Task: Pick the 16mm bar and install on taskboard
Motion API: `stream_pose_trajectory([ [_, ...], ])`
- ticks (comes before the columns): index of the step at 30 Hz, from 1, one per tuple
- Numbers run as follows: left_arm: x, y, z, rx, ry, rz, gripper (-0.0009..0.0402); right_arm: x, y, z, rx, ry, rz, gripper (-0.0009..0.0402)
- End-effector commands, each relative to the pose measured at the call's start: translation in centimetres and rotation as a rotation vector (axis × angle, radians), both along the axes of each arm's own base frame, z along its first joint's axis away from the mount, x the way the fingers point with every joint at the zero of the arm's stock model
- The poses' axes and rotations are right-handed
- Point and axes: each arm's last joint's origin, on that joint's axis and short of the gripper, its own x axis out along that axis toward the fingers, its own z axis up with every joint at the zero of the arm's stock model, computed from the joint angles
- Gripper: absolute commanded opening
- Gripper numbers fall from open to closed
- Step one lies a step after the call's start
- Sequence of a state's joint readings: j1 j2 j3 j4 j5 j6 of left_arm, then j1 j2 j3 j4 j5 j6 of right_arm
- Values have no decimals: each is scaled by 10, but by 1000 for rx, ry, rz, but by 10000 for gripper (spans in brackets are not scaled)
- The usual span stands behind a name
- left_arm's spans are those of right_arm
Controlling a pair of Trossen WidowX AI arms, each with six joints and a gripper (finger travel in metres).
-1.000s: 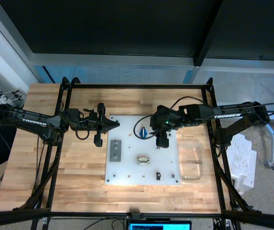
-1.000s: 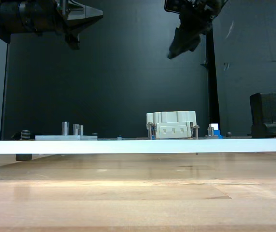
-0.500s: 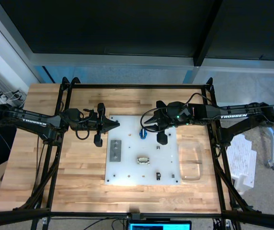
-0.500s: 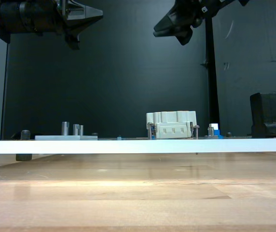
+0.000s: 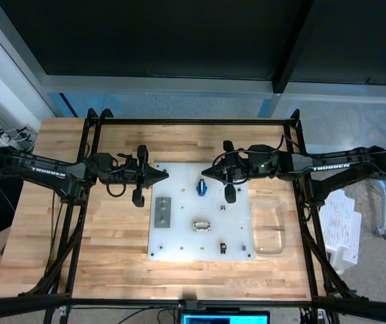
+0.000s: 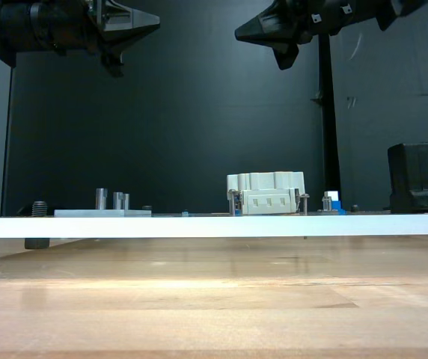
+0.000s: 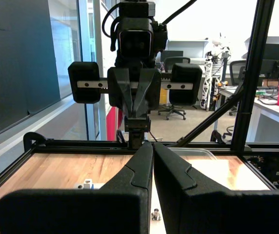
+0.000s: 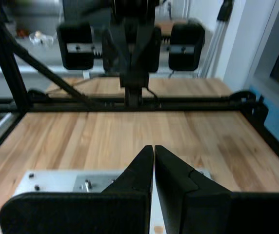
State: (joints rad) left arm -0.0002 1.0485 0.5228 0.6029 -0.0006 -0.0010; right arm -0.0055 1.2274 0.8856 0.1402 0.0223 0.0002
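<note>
Pre-pick: left gripper [image 5: 160, 175], right gripper [image 5: 205, 174] closed, empty, high over taskboard [image 5: 179, 236]. Bar unseen; next: locate, open, descend.

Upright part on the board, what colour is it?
The part is blue, clearest in the high view. Left gripper and right gripper hover shut over the taskboard.

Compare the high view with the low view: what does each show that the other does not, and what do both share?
Only the high view shows the clear tray right of the taskboard. Only the low view shows upright pegs rising from the grey block. Both show the silver connector, the left gripper shut, high over the board's left edge, and the right gripper shut, high near the blue part.
</note>
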Motion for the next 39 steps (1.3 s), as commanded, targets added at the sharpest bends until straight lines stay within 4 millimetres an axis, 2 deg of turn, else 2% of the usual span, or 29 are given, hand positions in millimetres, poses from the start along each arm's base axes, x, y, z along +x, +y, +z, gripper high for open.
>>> stream_pose_trajectory([
  [1,0,0,0,0,0,0,0,-2,0,0,-2,-56,0,1],
  [15,0,0,0,0,0,0,0,-15,-2,-16,-8,-257,-1,0],
  [39,0,0,0,0,0,0,0,-16,-2,-25,17,-224,13,0],
])
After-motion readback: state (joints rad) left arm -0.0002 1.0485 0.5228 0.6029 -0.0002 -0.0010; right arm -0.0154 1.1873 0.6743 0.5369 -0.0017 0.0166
